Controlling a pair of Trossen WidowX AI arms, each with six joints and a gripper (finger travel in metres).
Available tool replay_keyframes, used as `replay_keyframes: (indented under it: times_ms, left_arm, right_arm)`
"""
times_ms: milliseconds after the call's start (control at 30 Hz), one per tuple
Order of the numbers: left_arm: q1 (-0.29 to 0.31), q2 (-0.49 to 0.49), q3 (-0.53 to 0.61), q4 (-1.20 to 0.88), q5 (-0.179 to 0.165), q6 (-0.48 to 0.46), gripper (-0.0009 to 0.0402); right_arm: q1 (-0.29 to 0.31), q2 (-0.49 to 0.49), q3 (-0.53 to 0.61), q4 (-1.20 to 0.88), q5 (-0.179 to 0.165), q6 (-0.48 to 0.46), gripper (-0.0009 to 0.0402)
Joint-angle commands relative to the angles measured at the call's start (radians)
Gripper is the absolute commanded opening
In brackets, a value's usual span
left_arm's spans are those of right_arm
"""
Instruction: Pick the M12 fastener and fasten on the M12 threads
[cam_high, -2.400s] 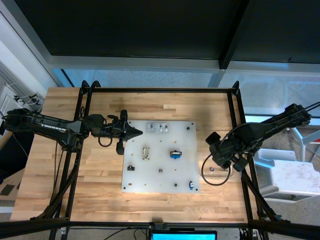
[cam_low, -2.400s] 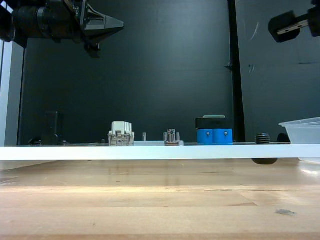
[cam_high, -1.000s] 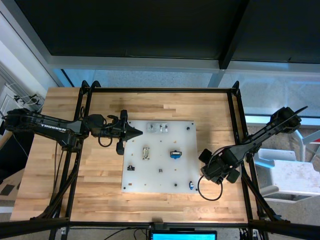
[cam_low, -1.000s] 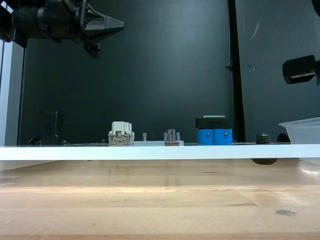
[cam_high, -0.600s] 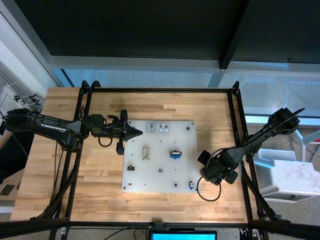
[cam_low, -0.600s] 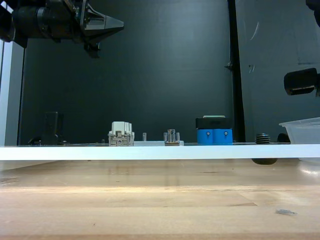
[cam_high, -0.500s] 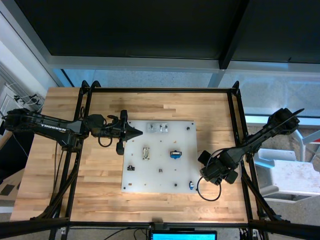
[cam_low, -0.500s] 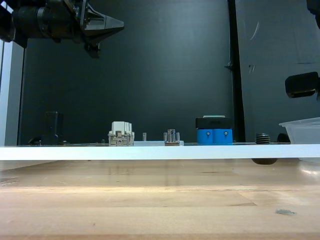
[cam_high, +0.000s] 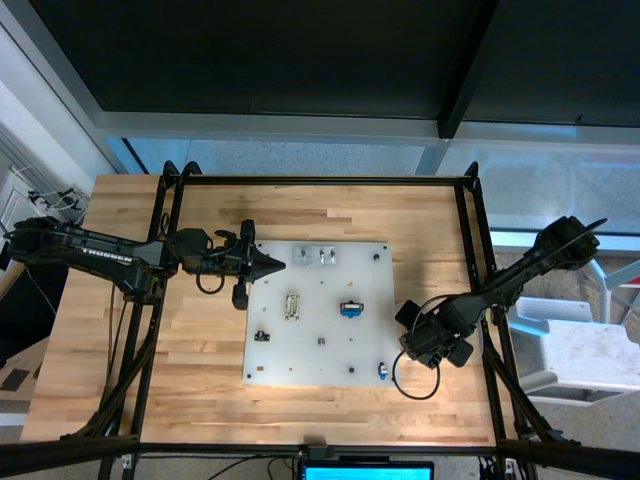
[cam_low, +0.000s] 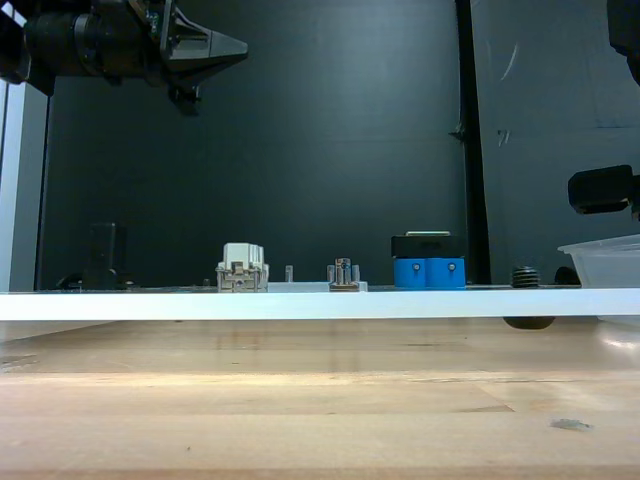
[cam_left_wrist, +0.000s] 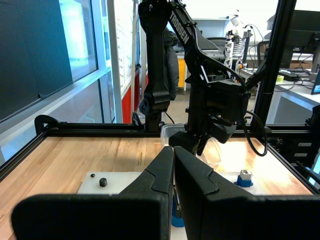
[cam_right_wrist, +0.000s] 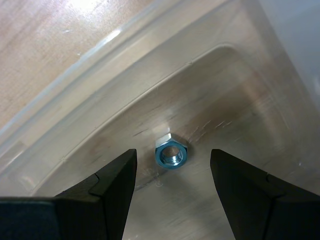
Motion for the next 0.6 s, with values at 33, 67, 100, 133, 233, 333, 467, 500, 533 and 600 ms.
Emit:
replay_keyframes:
  times_ms: [33,67,100,133,233,333,467,500,533,600]
  left_arm:
    - [0.0,0.0,0.0,0.0,0.0,0.0,0.0]
    - [0.0,0.0,0.0,0.0,0.0,0.0,0.0]
    - [0.0,0.0,0.0,0.0,0.0,0.0,0.0]
    - [0.0,0.0,0.0,0.0,0.0,0.0,0.0]
    - [0.0,0.0,0.0,0.0,0.0,0.0,0.0]
    - [0.0,0.0,0.0,0.0,0.0,0.0,0.0]
    - [0.0,0.0,0.0,0.0,0.0,0.0,0.0]
    - [0.0,0.0,0.0,0.0,0.0,0.0,0.0]
    - [0.0,0.0,0.0,0.0,0.0,0.0,0.0]
    - [0.0,0.0,0.0,0.0,0.0,0.0,0.0]
  right_arm:
    - [0.0,0.0,-0.01,0.018,0.0,0.001,0.0204]
    - [0.0,0.0,-0.013,0.023,0.0,0.001,0.0204]
    - [0.0,0.0,-0.017,0.027,0.0,0.001,0.0204]
    - [-0.001,0.0,-0.021,0.032,0.0,0.001,0.0204]
    - [-0.001,0.0,-0.033,0.05,-0.003,0.002,0.0204]
    - [-0.002,0.006,-0.04,0.051,-0.003,0.002,0.0204]
    - [-0.002,0.011,-0.045,0.072,-0.004,0.001,0.0204]
    - [-0.002,0.011,-0.047,0.073,-0.004,0.001,0.0204]
    - [-0.002,0.011,-0.047,0.074,-0.004,0.0,0.0204]
    - [-0.002,0.011,-0.047,0.075,-0.004,0.0,0.0203]
